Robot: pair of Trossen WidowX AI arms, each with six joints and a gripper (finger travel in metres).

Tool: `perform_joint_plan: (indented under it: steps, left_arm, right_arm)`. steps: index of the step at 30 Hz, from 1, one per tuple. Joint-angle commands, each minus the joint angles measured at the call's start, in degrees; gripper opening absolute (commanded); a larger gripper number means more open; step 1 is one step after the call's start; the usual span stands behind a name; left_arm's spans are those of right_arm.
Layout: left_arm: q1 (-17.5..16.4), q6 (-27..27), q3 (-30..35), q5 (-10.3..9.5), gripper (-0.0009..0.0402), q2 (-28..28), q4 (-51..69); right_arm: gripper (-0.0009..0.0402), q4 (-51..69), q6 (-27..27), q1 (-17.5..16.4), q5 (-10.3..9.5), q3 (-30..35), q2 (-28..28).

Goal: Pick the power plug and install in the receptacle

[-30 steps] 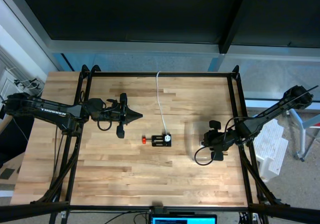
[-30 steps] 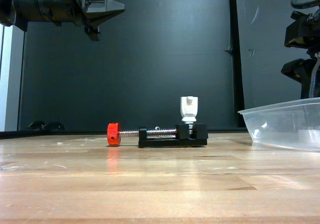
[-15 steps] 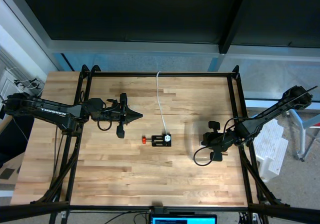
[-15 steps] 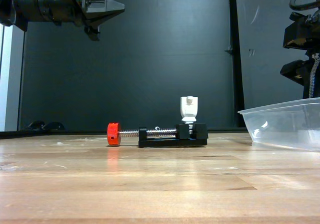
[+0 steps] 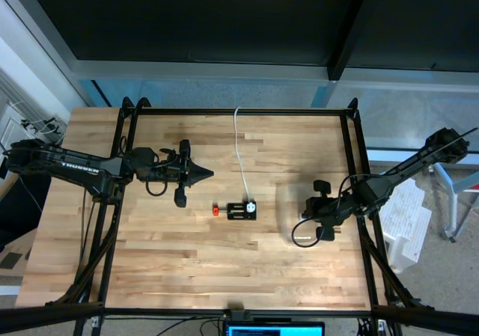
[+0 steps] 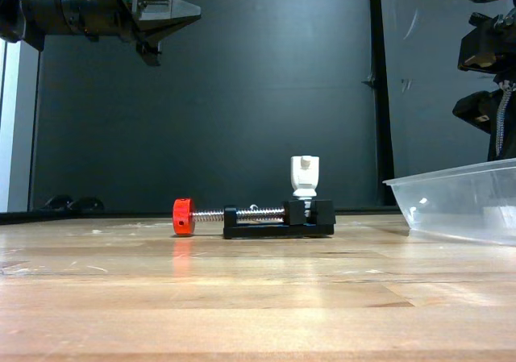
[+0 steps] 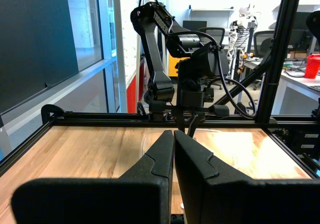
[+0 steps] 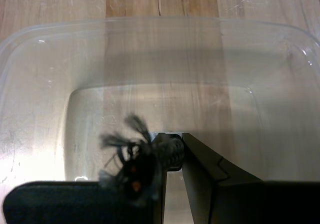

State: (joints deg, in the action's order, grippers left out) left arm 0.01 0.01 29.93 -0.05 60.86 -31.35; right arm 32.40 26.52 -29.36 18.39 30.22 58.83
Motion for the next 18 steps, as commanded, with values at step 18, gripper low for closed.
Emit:
perform_joint_plan:
  steps: [18]
  left_arm:
    - [-0.02,0.00,0.02,0.02,0.0000,0.00,-0.02]
  right_arm:
    - [0.0000,7.65,-4.28,1.81,1.97,10.21,-2.03]
